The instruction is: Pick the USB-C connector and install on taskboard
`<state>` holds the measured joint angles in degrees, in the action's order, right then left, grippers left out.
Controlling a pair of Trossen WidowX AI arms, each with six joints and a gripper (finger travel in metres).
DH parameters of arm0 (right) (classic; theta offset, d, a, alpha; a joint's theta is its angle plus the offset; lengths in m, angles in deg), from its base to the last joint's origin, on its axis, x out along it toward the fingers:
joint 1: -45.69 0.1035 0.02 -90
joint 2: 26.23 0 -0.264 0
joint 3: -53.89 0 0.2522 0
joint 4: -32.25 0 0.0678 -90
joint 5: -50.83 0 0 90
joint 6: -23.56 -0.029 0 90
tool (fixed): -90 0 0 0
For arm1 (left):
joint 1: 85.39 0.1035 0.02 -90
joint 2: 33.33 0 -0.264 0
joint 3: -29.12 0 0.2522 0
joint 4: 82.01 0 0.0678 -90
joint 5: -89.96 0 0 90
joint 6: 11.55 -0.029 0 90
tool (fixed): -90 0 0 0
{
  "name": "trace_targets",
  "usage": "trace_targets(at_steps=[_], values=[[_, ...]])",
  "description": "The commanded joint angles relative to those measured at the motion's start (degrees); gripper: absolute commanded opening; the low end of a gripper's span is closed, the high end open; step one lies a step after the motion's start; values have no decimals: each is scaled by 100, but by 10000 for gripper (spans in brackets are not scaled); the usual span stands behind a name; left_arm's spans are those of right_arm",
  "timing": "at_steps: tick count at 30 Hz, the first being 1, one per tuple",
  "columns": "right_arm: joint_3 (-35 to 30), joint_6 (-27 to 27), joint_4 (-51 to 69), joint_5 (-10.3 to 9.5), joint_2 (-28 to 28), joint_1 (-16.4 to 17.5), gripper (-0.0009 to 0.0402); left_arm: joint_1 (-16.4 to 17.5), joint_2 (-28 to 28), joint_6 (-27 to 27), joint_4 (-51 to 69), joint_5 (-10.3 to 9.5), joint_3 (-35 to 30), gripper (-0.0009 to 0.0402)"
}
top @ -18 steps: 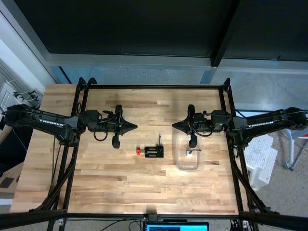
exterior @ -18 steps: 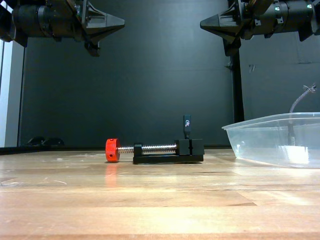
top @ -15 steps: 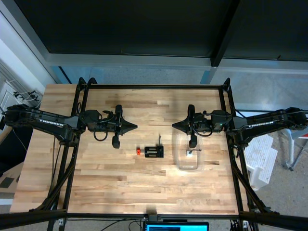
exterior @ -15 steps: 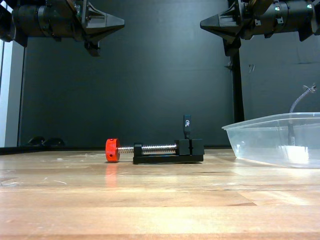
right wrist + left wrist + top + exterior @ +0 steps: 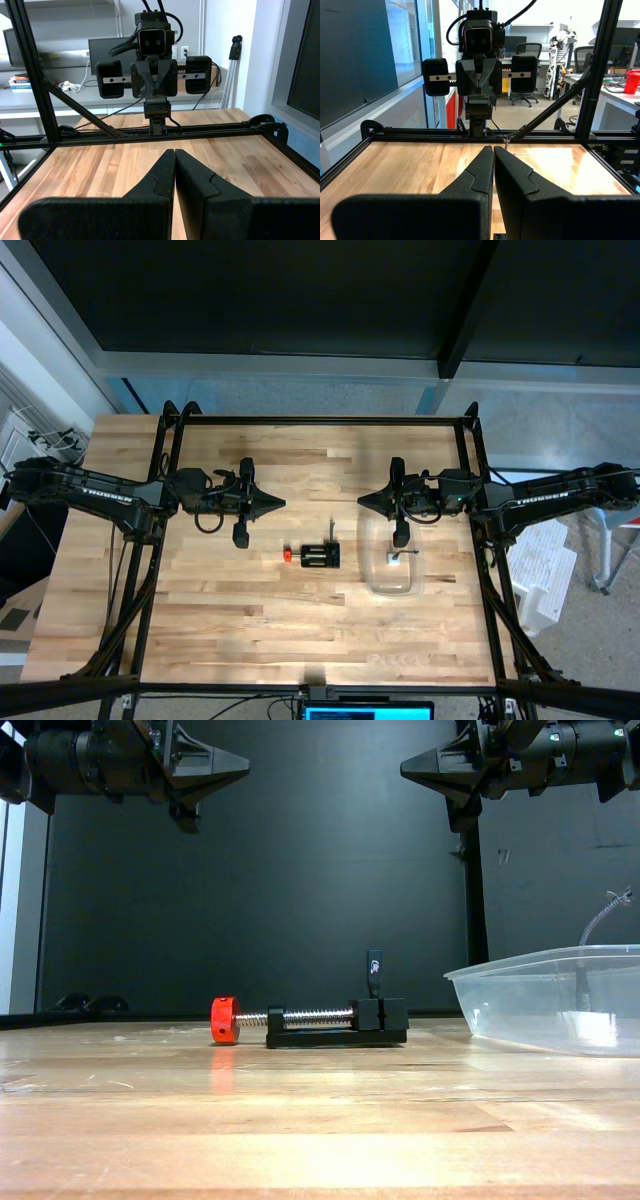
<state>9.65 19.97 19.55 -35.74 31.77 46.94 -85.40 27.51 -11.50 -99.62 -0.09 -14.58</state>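
Observation:
The taskboard (image 5: 318, 556) is a small black block with a red-orange knob (image 5: 225, 1019) on a threaded rod, lying mid-table; a thin dark pin (image 5: 373, 972) stands upright on it. A dark sliver that looks like the USB-C connector (image 5: 407, 553) lies in the clear tray (image 5: 378, 580) beside a small white piece (image 5: 394, 559). My left gripper (image 5: 283, 504) hovers high, up-left of the block, fingers shut and empty (image 5: 493, 150). My right gripper (image 5: 360, 502) hovers high over the tray's far edge, also shut and empty (image 5: 175, 152).
A braided cable (image 5: 598, 923) rises out of the clear tray (image 5: 520, 1005) at the right. A black metal frame (image 5: 320, 421) borders the wooden table. A screen (image 5: 367, 710) sits at the near edge.

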Motion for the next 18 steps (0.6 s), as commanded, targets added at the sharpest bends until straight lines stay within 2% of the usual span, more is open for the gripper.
trace_targets(at_steps=[1,4,10,12,18], values=[[0,-22,20,-9,0,0,0,0,2,-2,0,2,-2,0],[-20,-166,297,-57,-50,2,0,0,2,-2,0,2,-2,0],[-332,-214,1683,-90,-151,76,0,2,2,-2,0,2,-2,0],[-485,-219,2221,-216,-166,87,0,0,2,-2,0,2,-2,0],[-1108,-214,4166,-221,-162,286,0,0,2,-2,0,2,-2,0]])
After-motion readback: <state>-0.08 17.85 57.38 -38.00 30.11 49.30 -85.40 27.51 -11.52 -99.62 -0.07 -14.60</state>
